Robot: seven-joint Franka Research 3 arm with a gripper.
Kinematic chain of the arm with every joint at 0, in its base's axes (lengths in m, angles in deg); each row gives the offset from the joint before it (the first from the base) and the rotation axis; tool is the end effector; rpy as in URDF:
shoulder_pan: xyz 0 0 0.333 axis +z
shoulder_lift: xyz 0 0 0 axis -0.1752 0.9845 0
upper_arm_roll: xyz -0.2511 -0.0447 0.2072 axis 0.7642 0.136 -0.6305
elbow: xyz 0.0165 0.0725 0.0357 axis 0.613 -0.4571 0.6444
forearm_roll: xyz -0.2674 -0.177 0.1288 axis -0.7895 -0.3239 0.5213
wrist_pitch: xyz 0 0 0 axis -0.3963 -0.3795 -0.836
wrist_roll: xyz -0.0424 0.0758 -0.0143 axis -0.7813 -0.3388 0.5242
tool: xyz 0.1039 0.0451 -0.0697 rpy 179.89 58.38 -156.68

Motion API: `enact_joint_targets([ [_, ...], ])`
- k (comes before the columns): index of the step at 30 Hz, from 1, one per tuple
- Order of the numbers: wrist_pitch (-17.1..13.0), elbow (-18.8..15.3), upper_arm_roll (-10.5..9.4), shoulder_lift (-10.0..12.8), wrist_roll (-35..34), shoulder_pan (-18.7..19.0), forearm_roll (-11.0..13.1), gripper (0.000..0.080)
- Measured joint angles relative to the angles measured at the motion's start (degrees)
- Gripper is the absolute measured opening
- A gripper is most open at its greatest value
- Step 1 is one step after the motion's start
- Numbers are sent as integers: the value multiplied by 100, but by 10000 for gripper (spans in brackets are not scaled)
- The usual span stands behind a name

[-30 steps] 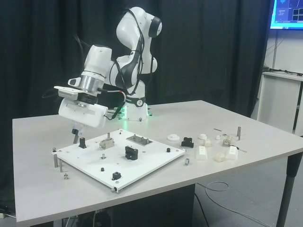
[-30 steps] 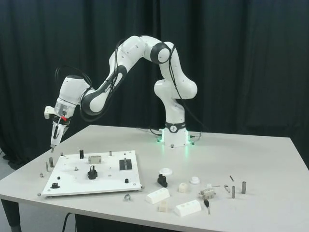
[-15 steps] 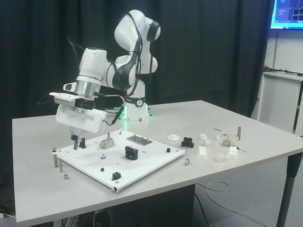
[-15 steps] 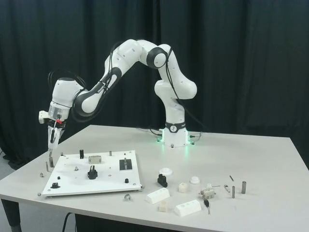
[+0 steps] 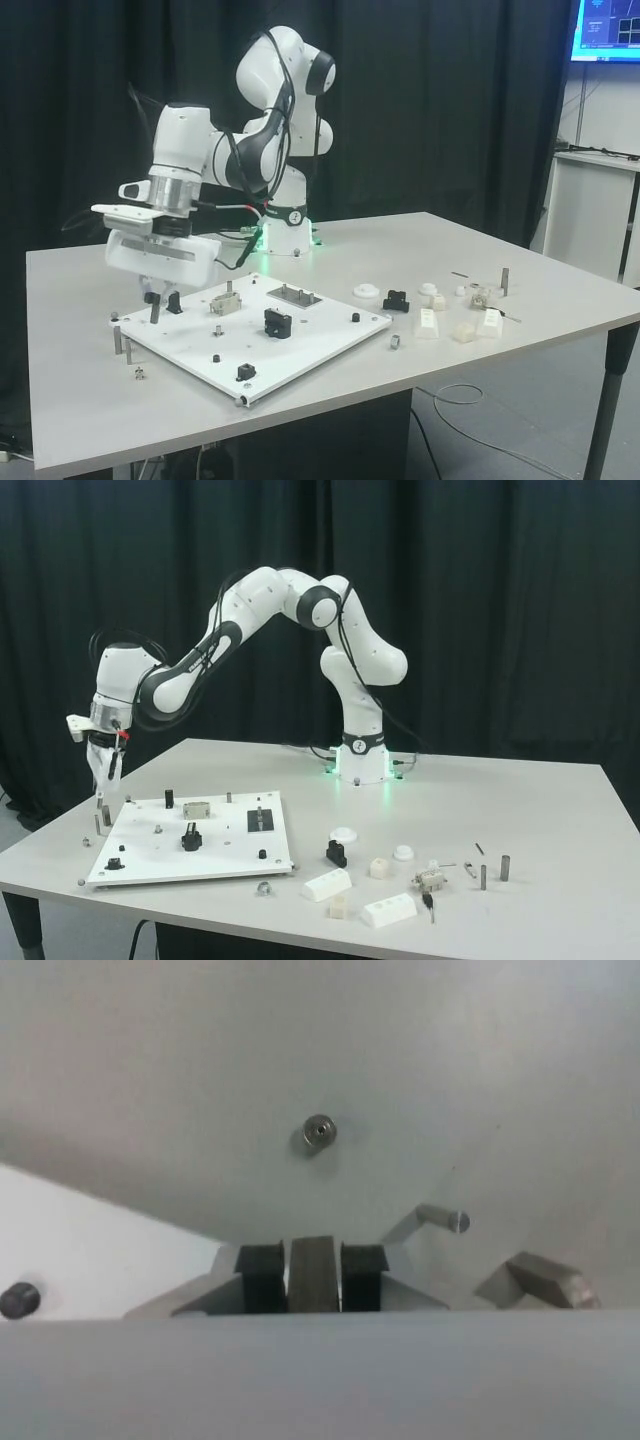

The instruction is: Place square peg 3.

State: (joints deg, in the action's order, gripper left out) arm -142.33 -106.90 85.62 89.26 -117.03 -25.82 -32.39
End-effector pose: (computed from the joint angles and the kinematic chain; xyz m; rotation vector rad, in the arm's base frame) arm 0.5244 -0.4424 0.3044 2.1533 -2.1521 0.4346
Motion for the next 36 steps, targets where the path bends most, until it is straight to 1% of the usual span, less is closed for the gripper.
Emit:
enact_joint_targets([
  [5,1,120,-13,136,593,-30,122,116],
  [8,0,197,-20,230,943,-43,236,116],
  [11,0,277,-20,323,1116,-53,332,116],
  [17,0,421,-20,496,1126,-71,493,116],
  [26,-1,579,-20,684,987,-109,877,116],
  [31,-1,649,-20,778,888,-113,953,116],
  [36,-1,714,-20,863,801,-115,961,116],
])
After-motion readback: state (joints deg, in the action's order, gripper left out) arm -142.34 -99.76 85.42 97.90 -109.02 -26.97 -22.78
